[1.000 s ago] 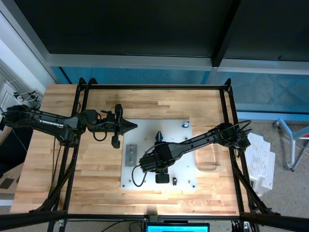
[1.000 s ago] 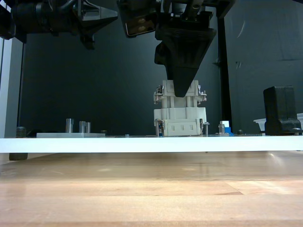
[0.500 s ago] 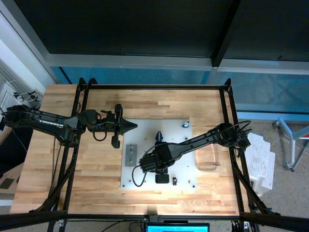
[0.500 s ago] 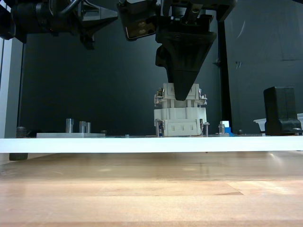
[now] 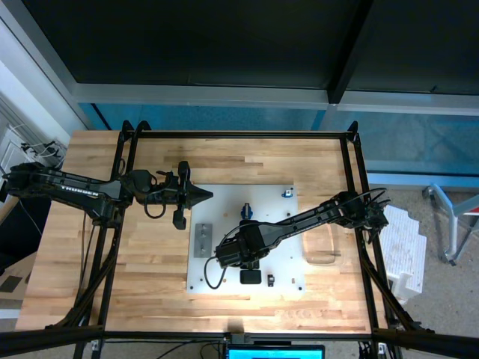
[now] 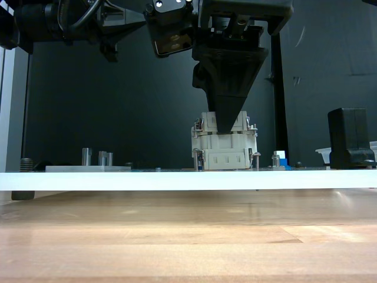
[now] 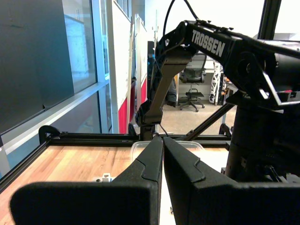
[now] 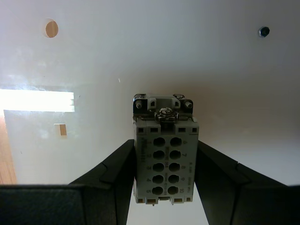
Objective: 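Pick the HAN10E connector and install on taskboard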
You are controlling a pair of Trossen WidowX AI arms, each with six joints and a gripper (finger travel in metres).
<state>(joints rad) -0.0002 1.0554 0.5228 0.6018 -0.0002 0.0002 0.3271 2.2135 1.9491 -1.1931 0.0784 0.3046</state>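
Note:
The pale HAN10E connector sits between my right gripper's fingers, which are shut on its two sides. In the low view the connector is pressed down into a matching beige base on the white taskboard. Seen from above, the right gripper hangs over the taskboard's middle. My left gripper hovers at the board's far left corner, shut and holding nothing.
A grey metal block lies on the board left of the right gripper, and a black block stands near the front edge. A small blue part is at the far right corner. Right of the board lies a clear tray.
The right gripper has moved down, pushing the connector deeper into the beige base. The left arm has stayed still.

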